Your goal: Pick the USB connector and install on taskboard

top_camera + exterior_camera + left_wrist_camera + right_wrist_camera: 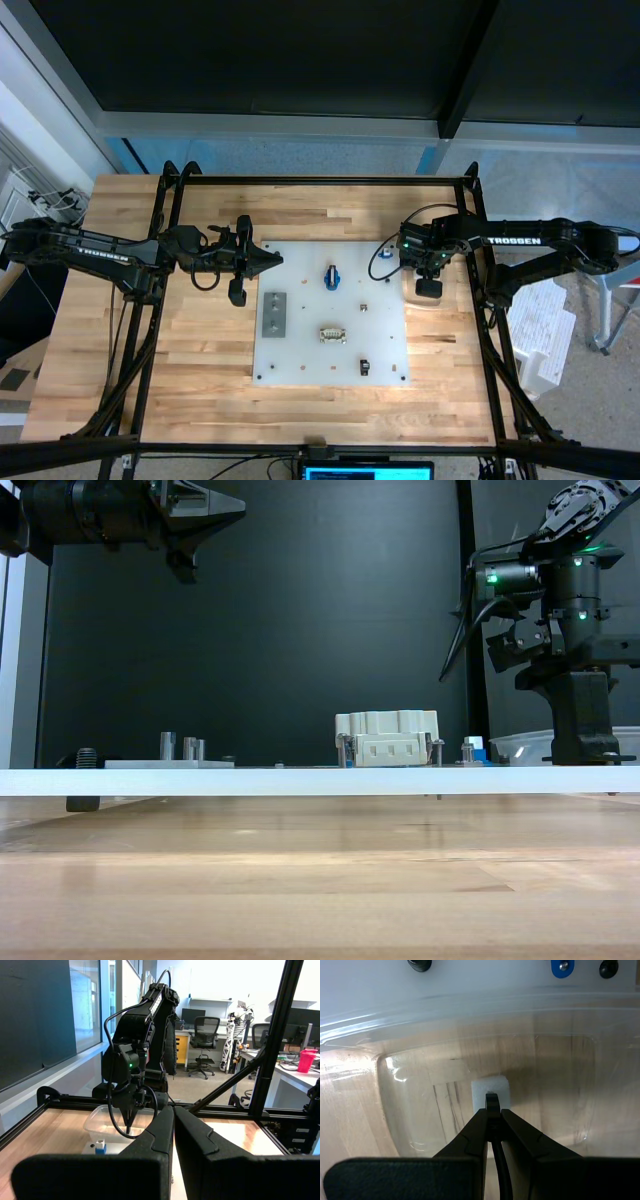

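My right gripper [428, 288] points down into a clear plastic tray [385, 1110] beside the right edge of the taskboard [300, 370]. In the right wrist view its fingers [475, 1132] are shut on the USB connector [491, 1099], a tiny black piece held at the tips just over a small white cube [490, 1086] on the tray floor. The taskboard is a flat white plate bearing a grey metal block [273, 313], a blue knob [332, 277], a beige connector [333, 334] and a small black socket [365, 367]. My left gripper [272, 259] hangs shut and empty, high over the board's left edge.
A black frame rail [320, 181] runs around the wooden table [150, 380]. The low view shows the beige connector [388, 740] and the grey block's posts [182, 748] rising above the board edge [300, 780], with the tray [530, 745] at the right.
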Controlling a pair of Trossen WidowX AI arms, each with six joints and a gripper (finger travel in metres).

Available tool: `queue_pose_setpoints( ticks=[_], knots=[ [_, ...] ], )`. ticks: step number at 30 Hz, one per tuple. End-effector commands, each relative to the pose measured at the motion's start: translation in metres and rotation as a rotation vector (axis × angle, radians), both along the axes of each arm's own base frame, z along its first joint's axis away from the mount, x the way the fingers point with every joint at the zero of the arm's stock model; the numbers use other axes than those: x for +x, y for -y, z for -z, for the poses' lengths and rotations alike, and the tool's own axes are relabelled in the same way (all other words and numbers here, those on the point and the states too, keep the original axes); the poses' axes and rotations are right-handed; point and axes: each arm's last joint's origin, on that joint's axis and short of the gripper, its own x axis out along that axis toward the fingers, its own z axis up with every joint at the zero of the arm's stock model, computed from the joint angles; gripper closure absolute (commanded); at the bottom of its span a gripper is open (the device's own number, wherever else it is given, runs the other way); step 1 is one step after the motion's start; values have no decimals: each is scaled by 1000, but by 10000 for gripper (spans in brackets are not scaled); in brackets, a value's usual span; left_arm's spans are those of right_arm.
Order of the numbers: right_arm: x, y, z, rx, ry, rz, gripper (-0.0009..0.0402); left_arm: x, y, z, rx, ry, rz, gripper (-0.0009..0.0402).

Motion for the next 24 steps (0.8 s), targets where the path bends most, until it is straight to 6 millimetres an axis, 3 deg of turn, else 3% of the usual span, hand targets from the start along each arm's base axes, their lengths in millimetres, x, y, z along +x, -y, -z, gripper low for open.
queue_pose_setpoints(
  ticks=[1,24],
  knots=[
    [1,0,-2,-1,2,-3,393,0,0,0,0,0,0,393],
    [-4,-1,-14,-5,14,-3,393,0,0,0,0,0,0,393]
  ],
)
